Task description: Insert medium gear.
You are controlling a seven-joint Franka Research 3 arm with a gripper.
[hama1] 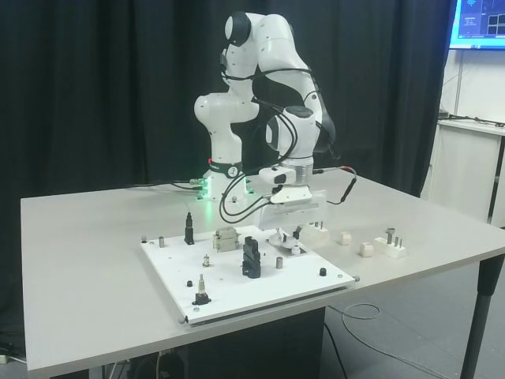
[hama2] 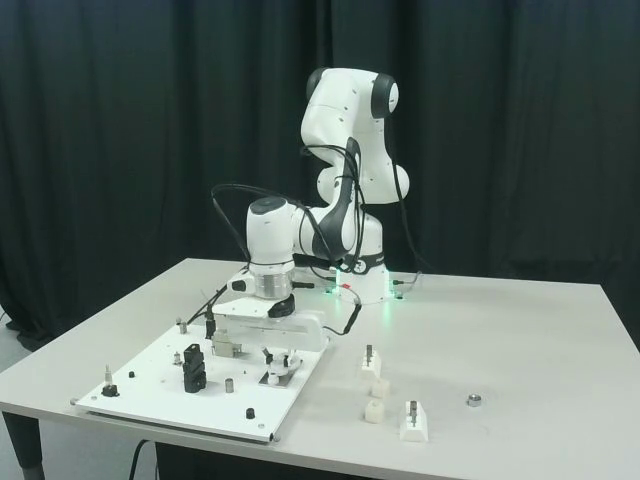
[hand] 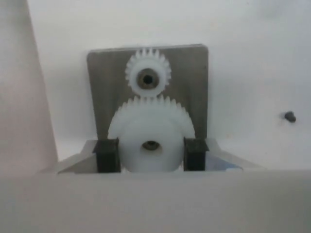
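A: Where is the medium gear (hand: 151,141) right now?

B: In the wrist view it sits low in the centre of the frame, clamped between the two black fingertips (hand: 108,154) of the tool (hand: 151,155). So the tool is closed on the gear's hub, holding it over the grey plate (hand: 103,92).

A: And the small gear (hand: 147,77)?

B: Just above it in that frame, already on the plate. The teeth of the two gears appear to touch or very nearly touch at the middle of the picture.

A: What could go wrong from here?

B: I judge the meshing to be the main risk. If tooth meets tooth rather than tooth meets gap, the medium gear may ride up or tilt as it goes down. A small turn of the wrist could be needed.

A: Anything else?

B: The bore (hand: 151,145) shows something dark inside, but I cannot tell whether the gear is already on its peg or only above it. If it is off centre, pressing would jam it or let it slip in the grip.

A: And the room views?

B: The tool (hama1: 288,234) hangs low over the white board (hama1: 237,296) on the bench (hama1: 79,260), right of centre in the frame, with other fixtures near; the gear itself is too small to read there.
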